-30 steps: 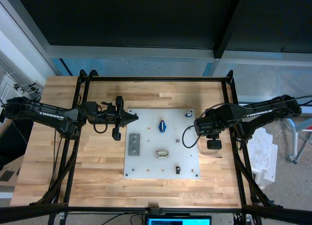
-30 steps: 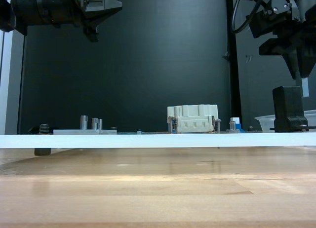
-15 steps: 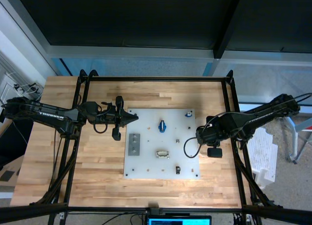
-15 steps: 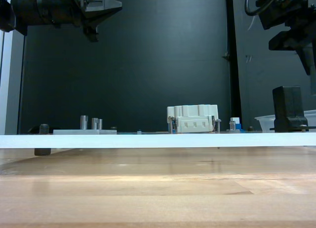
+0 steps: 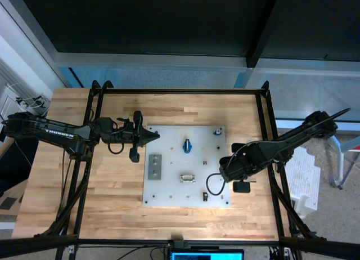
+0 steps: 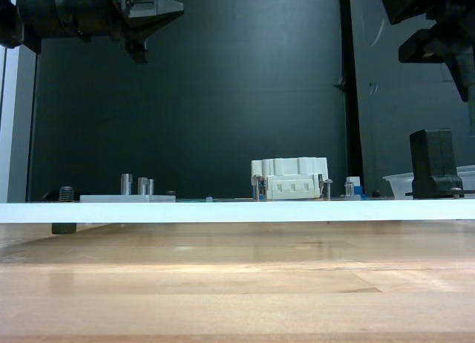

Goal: Pick the 16mm bar and install on taskboard

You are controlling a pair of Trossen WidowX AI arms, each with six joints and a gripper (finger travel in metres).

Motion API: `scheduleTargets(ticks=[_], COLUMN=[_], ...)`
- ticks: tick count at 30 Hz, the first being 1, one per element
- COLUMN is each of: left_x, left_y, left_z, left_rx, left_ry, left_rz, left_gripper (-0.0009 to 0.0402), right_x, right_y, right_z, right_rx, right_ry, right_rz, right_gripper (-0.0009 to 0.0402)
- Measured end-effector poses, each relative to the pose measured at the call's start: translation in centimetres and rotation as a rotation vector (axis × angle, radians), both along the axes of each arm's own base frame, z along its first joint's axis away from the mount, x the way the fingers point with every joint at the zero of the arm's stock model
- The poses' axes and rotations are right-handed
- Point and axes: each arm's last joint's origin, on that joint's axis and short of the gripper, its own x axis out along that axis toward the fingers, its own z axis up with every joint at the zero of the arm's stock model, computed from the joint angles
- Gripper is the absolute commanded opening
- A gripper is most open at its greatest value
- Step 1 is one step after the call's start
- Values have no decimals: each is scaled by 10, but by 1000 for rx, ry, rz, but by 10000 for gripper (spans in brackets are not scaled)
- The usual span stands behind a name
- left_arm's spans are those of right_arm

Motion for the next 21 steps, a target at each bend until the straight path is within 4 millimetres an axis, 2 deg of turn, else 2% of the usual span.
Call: scheduleTargets(ticks=[7, 21], left_x=[0, 0], left_y=[0, 0], left_z=[0, 0], left_rx=[0, 0], left_ry=[1, 1], left_rz=[0, 0], left_gripper=[0, 0], right_x=[15, 30], right_y=[18, 53], right_z=[-1, -15], right_rx=[-2, 11], right_ry=[9, 15], right_rz=[-2, -24], right_gripper=[2, 2])
